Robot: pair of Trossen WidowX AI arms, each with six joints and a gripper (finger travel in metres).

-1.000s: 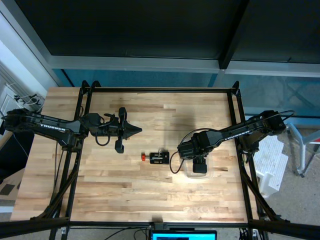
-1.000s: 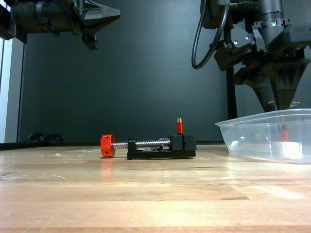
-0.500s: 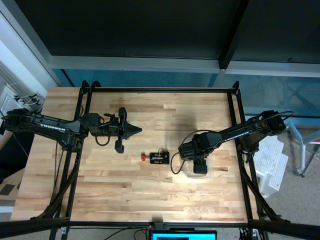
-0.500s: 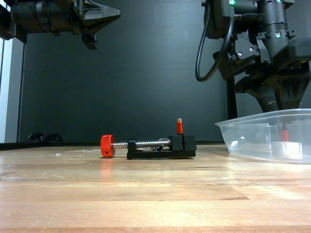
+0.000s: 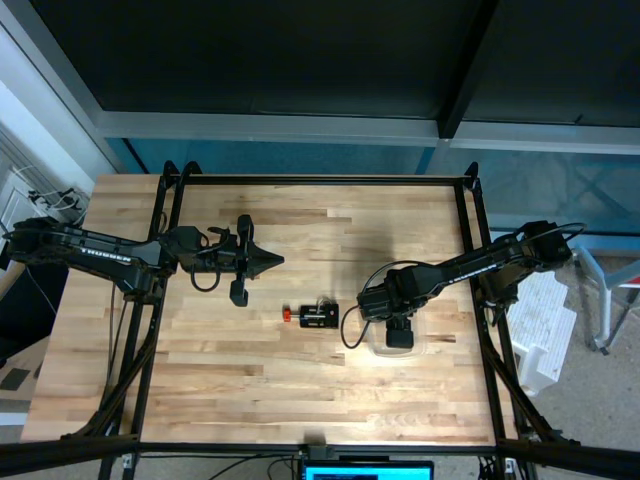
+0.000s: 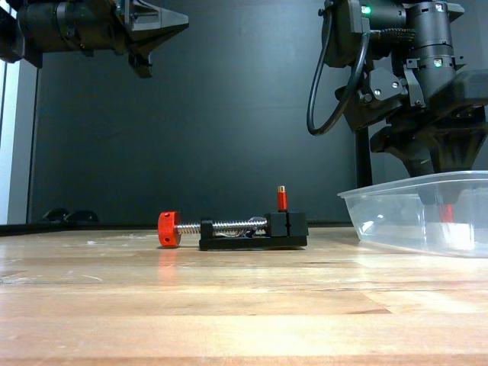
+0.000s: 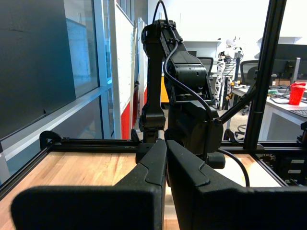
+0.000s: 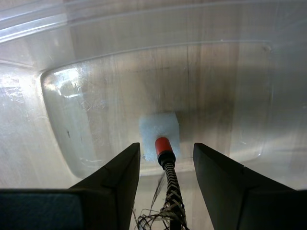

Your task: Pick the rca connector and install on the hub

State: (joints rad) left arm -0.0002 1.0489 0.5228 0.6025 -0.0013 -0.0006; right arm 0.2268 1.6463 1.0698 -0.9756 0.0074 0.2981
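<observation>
Between the spread fingers point(image 8: 115, 177) of the right gripper point(image 8: 166, 147) stands the rca connector point(image 8: 163, 145), red-collared on a braided cable and clear of both fingers. Its tip rests on a white block point(image 8: 158, 125) inside the clear tray point(image 8: 53, 115). Left of the tray, at the centre of the high view, the hub point(image 5: 318, 317) lies on the wooden table point(image 5: 250, 380). A small red plug point(image 6: 281, 199) stands upright on it, and a red knob point(image 6: 168, 229) sits at its left end. At upper left of the low view the left gripper point(image 5: 268, 260) hangs high, fingers pressed together. A dark wall stands behind.
</observation>
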